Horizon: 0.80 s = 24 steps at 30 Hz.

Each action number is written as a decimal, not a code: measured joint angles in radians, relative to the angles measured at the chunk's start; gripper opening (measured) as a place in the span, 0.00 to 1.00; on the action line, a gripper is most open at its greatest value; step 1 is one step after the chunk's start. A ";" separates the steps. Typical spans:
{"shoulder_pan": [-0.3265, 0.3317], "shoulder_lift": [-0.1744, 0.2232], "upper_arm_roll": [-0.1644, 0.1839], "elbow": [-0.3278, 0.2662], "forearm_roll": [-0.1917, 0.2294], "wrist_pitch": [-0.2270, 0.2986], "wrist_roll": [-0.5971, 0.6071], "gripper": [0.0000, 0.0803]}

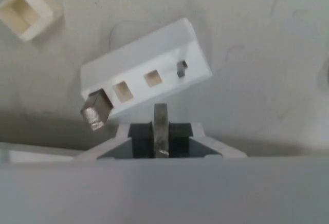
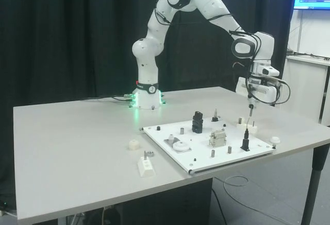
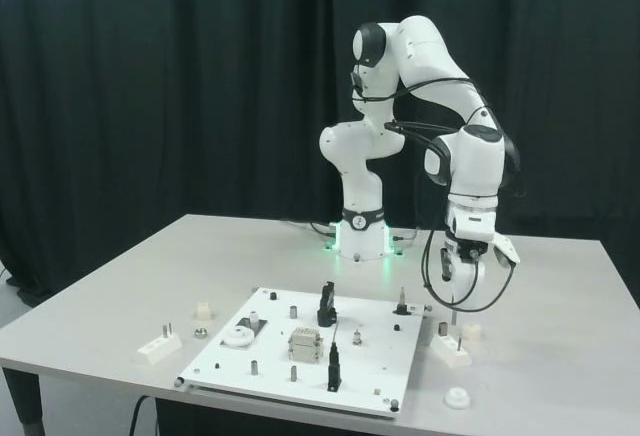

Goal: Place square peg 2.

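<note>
My gripper (image 1: 160, 141) is shut on a thin grey square peg (image 1: 160, 124) that hangs upright from its black pads (image 1: 139, 134). Just beneath the peg lies a white holder block (image 1: 149, 62) with a row of square holes. Two middle holes are empty, a grey square peg (image 1: 95, 112) stands at one end, and a small dark peg (image 1: 181, 69) at the other. In the first room view the gripper (image 2: 251, 102) hovers over this block (image 2: 246, 127) beside the board's right edge. The second room view shows the gripper (image 3: 455, 308) above the block (image 3: 449, 350).
A white hollow square part (image 1: 28, 9) lies close to the holder. The white board (image 2: 203, 155) carries a black connector (image 2: 197, 122), a black post (image 2: 245, 142) and several small pegs. A white disc (image 2: 275, 140) lies by its corner; another white block (image 2: 146, 167) sits further left.
</note>
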 joint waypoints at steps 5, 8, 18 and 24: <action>0.001 0.019 0.000 0.018 0.009 -0.008 -0.059 0.08; 0.001 0.026 0.001 0.027 0.010 -0.015 -0.088 0.08; 0.002 0.036 0.003 0.040 0.010 -0.016 -0.178 0.08; 0.002 0.042 0.003 0.043 0.010 -0.016 -0.187 0.08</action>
